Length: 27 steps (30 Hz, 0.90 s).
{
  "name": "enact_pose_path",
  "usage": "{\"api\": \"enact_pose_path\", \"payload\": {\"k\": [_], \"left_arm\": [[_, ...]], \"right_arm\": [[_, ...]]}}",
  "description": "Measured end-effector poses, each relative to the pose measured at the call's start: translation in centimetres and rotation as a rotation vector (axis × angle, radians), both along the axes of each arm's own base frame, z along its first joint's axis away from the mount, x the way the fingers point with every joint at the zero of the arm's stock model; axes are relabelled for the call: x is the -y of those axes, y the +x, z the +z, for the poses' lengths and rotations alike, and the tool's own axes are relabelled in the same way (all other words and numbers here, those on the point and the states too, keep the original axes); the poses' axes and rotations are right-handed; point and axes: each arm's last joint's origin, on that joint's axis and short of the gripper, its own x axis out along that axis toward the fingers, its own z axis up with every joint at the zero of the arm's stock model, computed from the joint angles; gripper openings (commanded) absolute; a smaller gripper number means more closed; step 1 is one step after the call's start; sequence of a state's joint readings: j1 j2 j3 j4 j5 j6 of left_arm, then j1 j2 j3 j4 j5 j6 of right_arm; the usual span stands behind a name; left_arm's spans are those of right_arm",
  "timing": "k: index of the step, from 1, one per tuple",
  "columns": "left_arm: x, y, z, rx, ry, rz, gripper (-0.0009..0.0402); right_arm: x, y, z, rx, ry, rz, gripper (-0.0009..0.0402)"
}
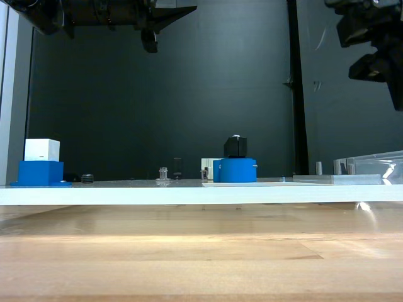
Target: Pick the 16mm cylinder and install on the taskboard
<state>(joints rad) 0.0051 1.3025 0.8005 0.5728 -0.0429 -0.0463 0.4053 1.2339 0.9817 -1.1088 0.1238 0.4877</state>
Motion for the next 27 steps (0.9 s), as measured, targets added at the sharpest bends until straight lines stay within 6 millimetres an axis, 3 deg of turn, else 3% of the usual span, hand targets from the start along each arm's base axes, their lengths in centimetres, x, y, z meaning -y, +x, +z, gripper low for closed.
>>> {"api": "enact_pose_path", "payload": {"k": [9,27], "left_arm": [[0.0,0.0,0.0,0.0,0.0,0.0,0.0],[0.0,0.0,0.0,0.0,0.0,0.0,0.0]], "right_arm": [[-0.5,1.6,0.2,-0.014,-0.013,0.026,0.0],[-0.6,1.9,0.2,-0.013,-0.012,0.021,0.0]]}}
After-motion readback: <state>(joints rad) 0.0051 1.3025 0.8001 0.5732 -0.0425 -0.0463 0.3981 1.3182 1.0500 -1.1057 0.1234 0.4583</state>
